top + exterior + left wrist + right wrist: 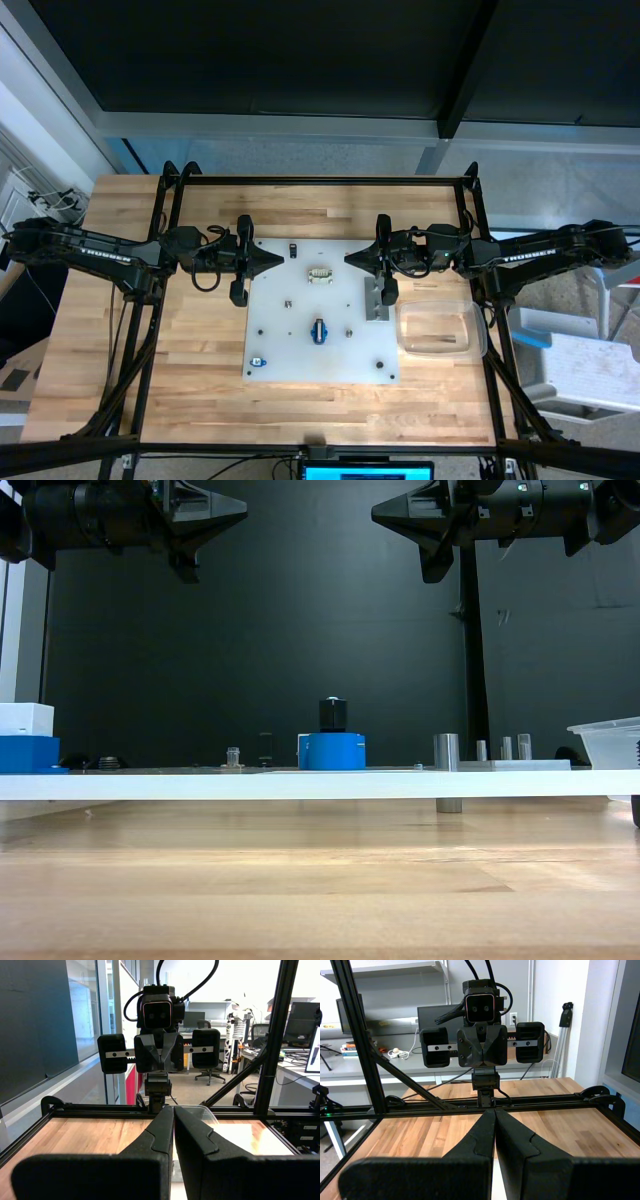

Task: Pick the 16mm cylinder and place it in the container

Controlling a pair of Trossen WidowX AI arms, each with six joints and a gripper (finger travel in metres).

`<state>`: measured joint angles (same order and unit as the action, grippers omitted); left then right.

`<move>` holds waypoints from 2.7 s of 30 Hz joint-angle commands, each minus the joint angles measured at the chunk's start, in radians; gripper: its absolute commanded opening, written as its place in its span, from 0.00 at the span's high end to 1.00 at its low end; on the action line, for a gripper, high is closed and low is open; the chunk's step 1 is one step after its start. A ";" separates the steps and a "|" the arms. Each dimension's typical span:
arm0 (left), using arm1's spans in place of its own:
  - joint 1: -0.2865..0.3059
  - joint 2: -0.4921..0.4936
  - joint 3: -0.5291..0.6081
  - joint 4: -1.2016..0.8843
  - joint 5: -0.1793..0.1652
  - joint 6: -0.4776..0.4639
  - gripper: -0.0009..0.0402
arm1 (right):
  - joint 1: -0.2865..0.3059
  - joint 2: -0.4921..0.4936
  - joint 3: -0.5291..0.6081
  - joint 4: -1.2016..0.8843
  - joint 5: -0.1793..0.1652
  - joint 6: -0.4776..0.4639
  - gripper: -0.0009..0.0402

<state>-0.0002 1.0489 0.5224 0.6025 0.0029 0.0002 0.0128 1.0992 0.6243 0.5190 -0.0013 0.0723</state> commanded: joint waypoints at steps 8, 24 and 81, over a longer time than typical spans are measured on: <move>0.000 0.000 0.000 0.000 0.000 0.000 0.98 | 0.001 0.000 0.001 0.001 -0.003 0.002 0.98; 0.000 0.000 0.000 0.000 0.000 0.000 0.98 | 0.003 0.019 0.331 -0.630 0.005 0.068 0.98; 0.000 0.000 0.000 0.000 0.000 0.000 0.98 | 0.249 0.445 0.653 -1.327 0.064 0.155 0.98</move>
<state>-0.0002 1.0485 0.5224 0.6025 0.0029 -0.0002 0.2577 1.5383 1.2774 -0.8078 0.0639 0.2260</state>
